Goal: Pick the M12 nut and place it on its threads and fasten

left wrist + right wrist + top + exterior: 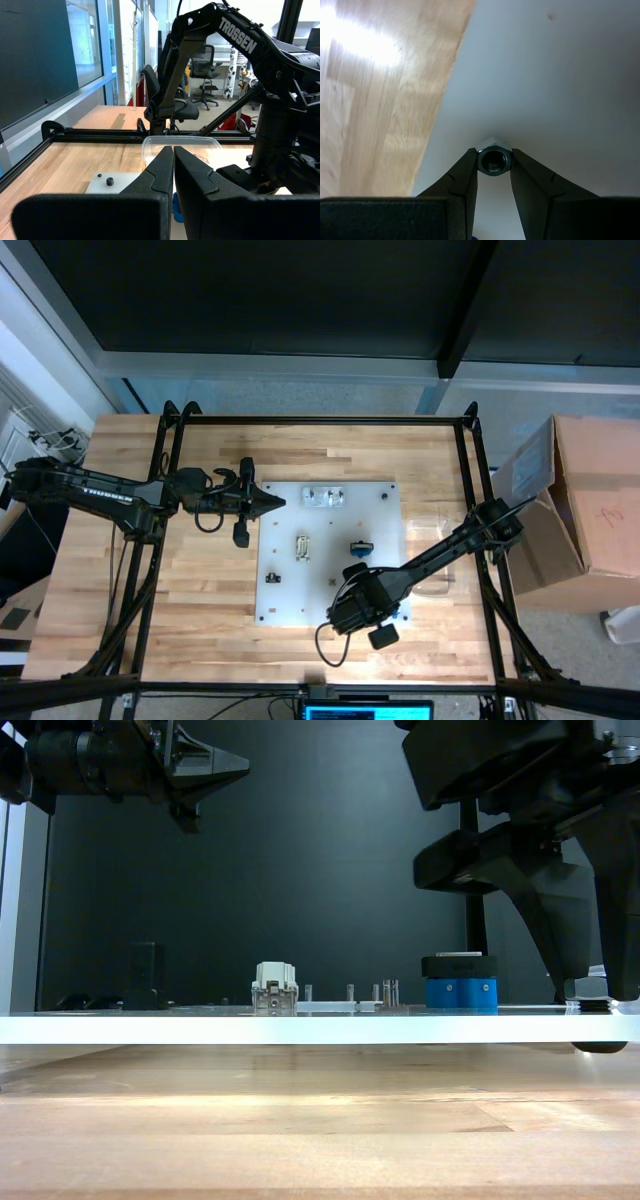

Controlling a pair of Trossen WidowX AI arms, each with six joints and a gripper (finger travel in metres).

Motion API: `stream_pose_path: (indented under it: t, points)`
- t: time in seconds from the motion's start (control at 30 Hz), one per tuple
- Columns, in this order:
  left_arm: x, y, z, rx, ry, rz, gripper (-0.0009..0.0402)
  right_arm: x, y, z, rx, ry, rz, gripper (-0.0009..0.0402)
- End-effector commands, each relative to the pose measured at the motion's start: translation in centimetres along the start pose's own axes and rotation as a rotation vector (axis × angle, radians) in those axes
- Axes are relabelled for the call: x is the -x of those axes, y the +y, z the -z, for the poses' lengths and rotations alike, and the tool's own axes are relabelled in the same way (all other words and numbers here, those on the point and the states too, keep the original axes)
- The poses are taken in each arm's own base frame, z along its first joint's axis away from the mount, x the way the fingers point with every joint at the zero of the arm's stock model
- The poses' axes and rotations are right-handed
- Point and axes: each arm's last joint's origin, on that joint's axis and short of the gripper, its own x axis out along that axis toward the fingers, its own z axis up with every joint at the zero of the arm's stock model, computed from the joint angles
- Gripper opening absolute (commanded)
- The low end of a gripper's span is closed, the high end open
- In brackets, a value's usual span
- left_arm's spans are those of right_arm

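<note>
M12 nut (493,161), gripped by the closed right hand (493,159) at the white board's (300,610) 5 o'clock edge, is seen in the low view atop its stud (590,1006); thread engagement cannot be told. Left hand (268,502), closed on nothing, is held raised at 10 o'clock. Cross-threading is risked if the nut is turned while tilted; toppling, if it is released before threads are caught.

Probably a robotics lab: office chairs (202,60), tall windows (82,45), cardboard box (585,505) beside a metal-framed wooden tabletop (200,590).
</note>
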Motion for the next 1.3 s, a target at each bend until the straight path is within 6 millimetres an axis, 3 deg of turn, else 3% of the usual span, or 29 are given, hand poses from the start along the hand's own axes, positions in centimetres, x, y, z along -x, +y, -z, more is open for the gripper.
stream_pose_path:
  t: [0.03,1.3]
  points:
    - [-0.01,0.0,-0.01,0.0,0.0,0.0,0.0,-0.05,-0.04,0.08,-0.129,0.009,0.005,0.0]
    - [-0.01,0.01,-0.01,0.0,0.0,0.0,0.0,-0.05,-0.13,0.17,-2.083,0.004,0.025,0.0]
